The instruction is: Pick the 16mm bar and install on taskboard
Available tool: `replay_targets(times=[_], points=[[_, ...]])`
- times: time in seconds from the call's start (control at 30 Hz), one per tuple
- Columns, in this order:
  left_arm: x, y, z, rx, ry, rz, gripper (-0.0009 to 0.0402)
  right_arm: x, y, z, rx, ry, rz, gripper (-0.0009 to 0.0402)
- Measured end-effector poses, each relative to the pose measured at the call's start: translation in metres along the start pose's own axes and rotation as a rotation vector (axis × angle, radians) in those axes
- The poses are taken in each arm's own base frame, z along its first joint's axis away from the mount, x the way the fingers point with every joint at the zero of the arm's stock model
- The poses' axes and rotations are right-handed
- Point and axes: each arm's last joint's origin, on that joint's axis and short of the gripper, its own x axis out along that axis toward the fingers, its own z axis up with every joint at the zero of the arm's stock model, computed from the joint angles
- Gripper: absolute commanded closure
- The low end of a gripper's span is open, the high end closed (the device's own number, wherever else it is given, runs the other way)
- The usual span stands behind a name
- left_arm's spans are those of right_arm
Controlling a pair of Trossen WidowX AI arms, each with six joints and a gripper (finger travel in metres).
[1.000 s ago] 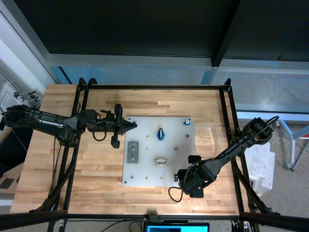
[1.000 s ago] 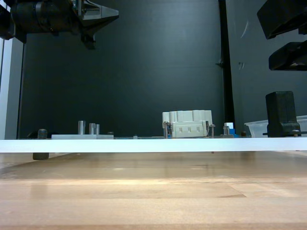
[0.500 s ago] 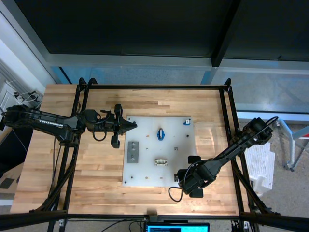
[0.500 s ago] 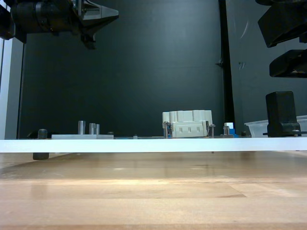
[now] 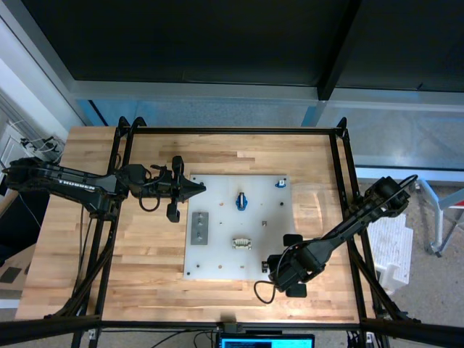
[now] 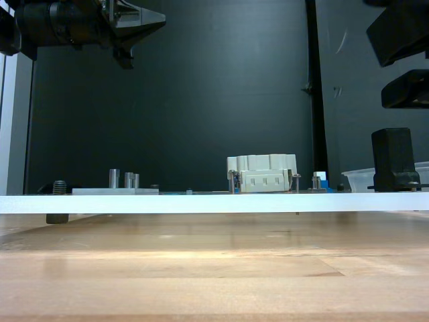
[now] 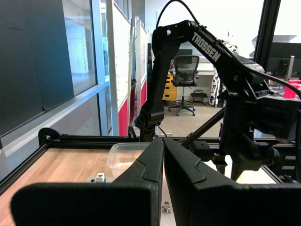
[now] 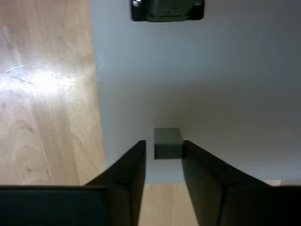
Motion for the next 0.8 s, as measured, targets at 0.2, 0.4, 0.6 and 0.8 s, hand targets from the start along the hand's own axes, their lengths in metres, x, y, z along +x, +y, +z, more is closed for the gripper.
replay_targets(times=[0.2, 0.4, 0.6, 0.8], points=[[0.000, 0.000, 0.000, 0.000, 0.000, 0.000, 0.0393, -0.004, 0.000, 0.001, 0.001, -0.013, 0.004, 0.0165], [0.000, 0.000, 0.000, 0.000, 0.000, 0.000, 0.0393, -0.009, -0.001, 0.000, 0.000, -0.030, 0.012, 0.0126], [0.000, 0.000, 0.000, 0.000, 0.000, 0.000, 0.0393, -0.019, -0.003, -0.002, 0.003, -0.052, 0.029, 0.0123], [0.000, 0.000, 0.000, 0.000, 0.000, 0.000, 0.0393, -0.024, -0.004, -0.003, 0.002, -0.055, 0.031, 0.0123]])
